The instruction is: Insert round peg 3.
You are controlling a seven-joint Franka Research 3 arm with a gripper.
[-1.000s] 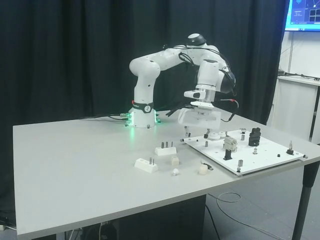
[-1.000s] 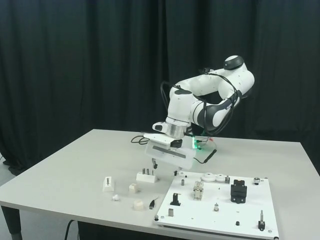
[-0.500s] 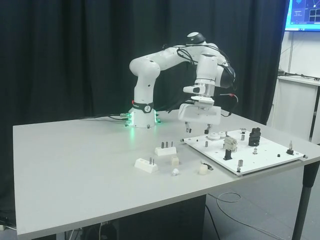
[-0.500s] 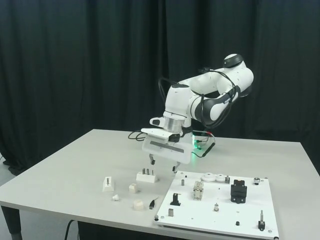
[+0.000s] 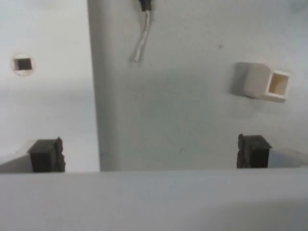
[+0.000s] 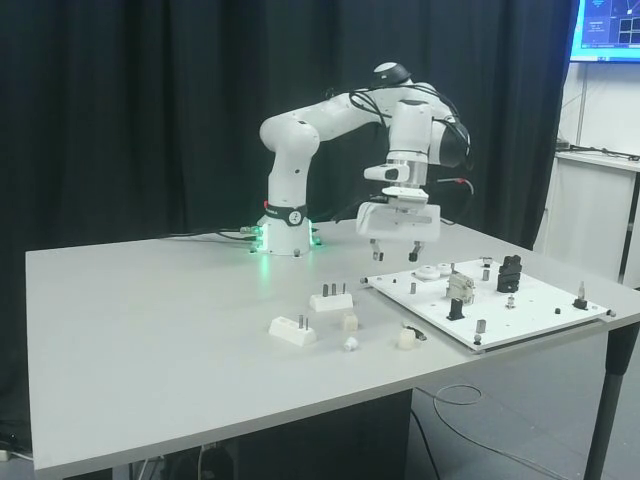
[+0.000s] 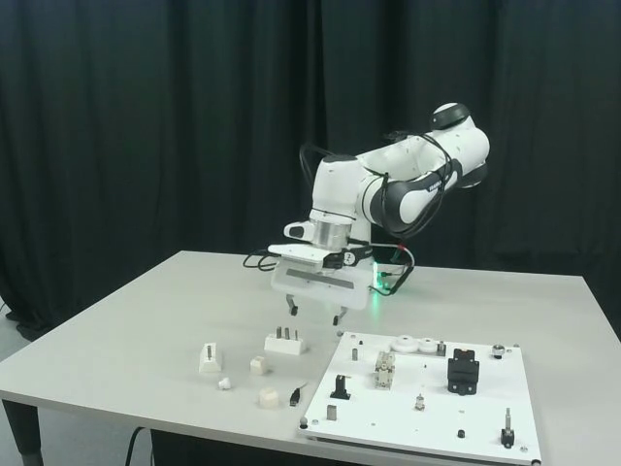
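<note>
- Round peg 3 cannot be singled out in any view. The likely candidates are the short dark pegs standing upright in a white holder block on the grey table.
- Wrist view: the gripper is spread wide, its black fingertips far apart with nothing between them. One fingertip is over the edge of the white board, and the other is over bare table beside the board. A square hole shows in the board. Off the board lie a small white cube with a square opening and the end of a cable plug. No peg shows here.
- First room view: the white arm holds the gripper in the air above the board's near corner, well clear of the surface and empty. The holder block with pegs sits on the table just beside that corner. A second holder block lies farther from the board. A green light glows at the arm's base, behind the board.
- Second room view: the gripper hangs above the table beside the board, fingers wide apart. The holder block stands just below it, near the board's edge. The second holder stands well apart from the board, with two white cubes between it and the board.
</note>
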